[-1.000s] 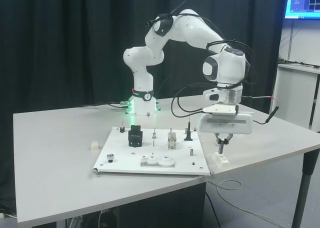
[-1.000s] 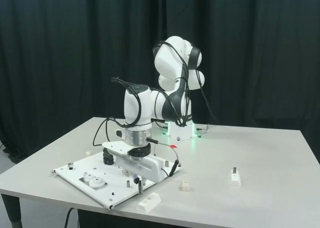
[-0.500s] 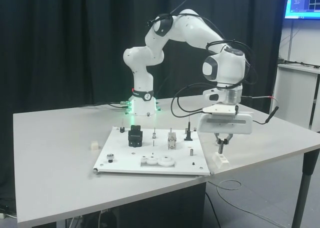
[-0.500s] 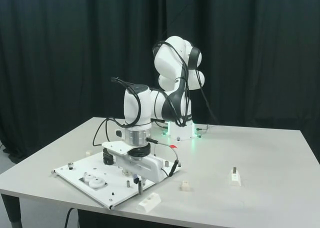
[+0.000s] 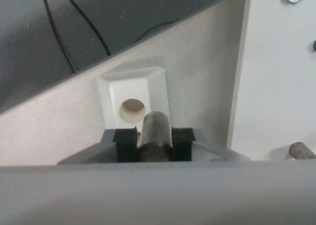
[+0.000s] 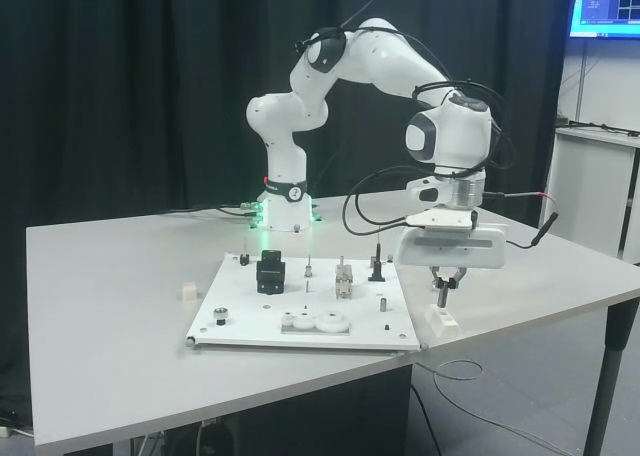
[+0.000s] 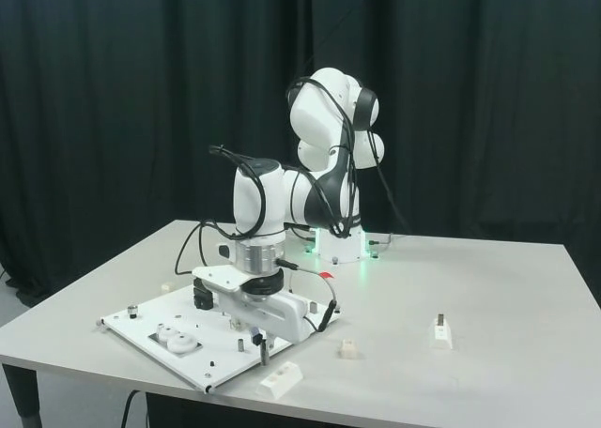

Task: Insert round peg 4.

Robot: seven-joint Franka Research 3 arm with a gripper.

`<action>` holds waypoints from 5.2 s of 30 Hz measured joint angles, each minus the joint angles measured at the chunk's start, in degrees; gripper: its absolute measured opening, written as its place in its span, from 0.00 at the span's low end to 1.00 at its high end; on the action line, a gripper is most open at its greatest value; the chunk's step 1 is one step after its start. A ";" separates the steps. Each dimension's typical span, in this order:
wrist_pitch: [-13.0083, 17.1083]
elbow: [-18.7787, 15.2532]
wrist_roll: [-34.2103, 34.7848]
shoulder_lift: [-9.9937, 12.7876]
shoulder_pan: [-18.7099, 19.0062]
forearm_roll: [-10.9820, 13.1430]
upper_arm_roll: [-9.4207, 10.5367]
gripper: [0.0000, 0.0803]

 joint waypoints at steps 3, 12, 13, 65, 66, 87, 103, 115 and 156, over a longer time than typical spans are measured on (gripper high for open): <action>0.00 0.00 0.00 0.01 0.00 0.00 0.00 0.18; 0.00 0.00 0.00 0.01 0.00 0.00 -0.01 0.18; 0.00 0.00 0.00 0.01 0.00 0.00 -0.02 0.18; -9.19 -4.27 -14.88 -6.08 -9.25 -3.96 -1.88 0.18; -9.14 -4.66 -15.39 -6.30 -9.56 -3.93 -1.88 0.18; -0.90 -15.95 -25.46 -13.27 -13.36 -0.40 -5.75 0.18; 5.88 -22.46 -31.52 -15.23 -13.36 5.51 -9.87 0.18; 11.82 -26.41 -33.05 -15.23 -13.36 6.44 -10.98 0.18; 16.96 -32.19 -38.06 -15.33 -13.27 9.06 -11.52 0.18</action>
